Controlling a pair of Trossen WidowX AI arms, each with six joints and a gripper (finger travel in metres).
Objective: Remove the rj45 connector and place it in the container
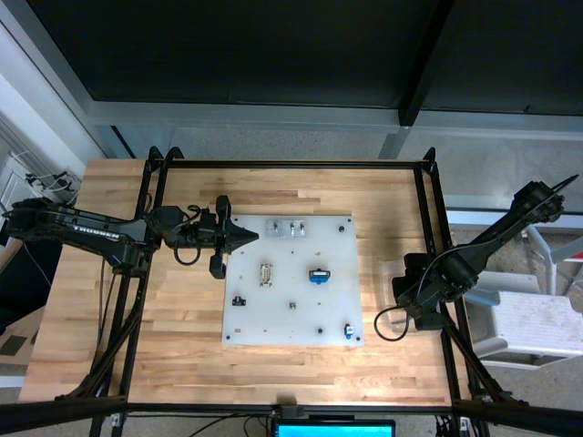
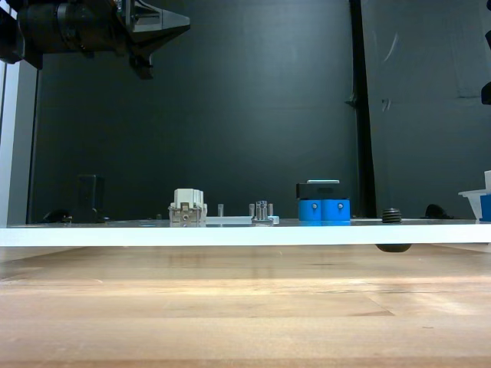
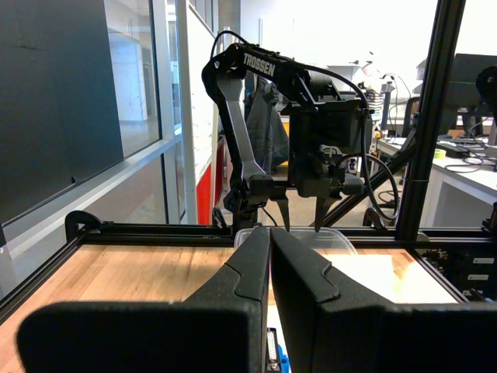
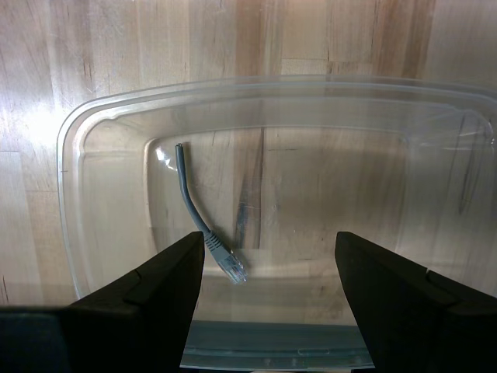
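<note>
The left gripper [image 1: 244,236] hangs high over the left edge of the white board [image 1: 291,309], well above it, and points to the right. Its two fingers are pressed together and carry nothing. On the left arm [image 1: 82,228] the word "TROSSEN" can be read in white letters.

On the board stand the beige-grey connector [image 1: 266,274] and, right of it, the blue connector [image 1: 317,276]. Neither of them is the thing of the task.

The right gripper [image 4: 269,237] is at the right side of the table [image 1: 182,364], directly above the container [image 4: 78,132] and pointing down into it. Its fingers are spread wide and hold nothing. The right arm [image 3: 258,64] also carries "TROSSEN", visible from the left wrist camera.

The rj45 connector [image 4: 231,268] lies on the floor of the container, under the right gripper and closer to one finger than to the other. A short grey cable [image 4: 190,202] goes out of it in a soft curve. The long axis of the plug is slanted against the line that joins the two fingertips.

The right arm is much the nearer one; the left gripper is well apart, on the other side of the board. I judge the placing as already done, so the next move probably needs only a free way upward for the right arm.
</note>
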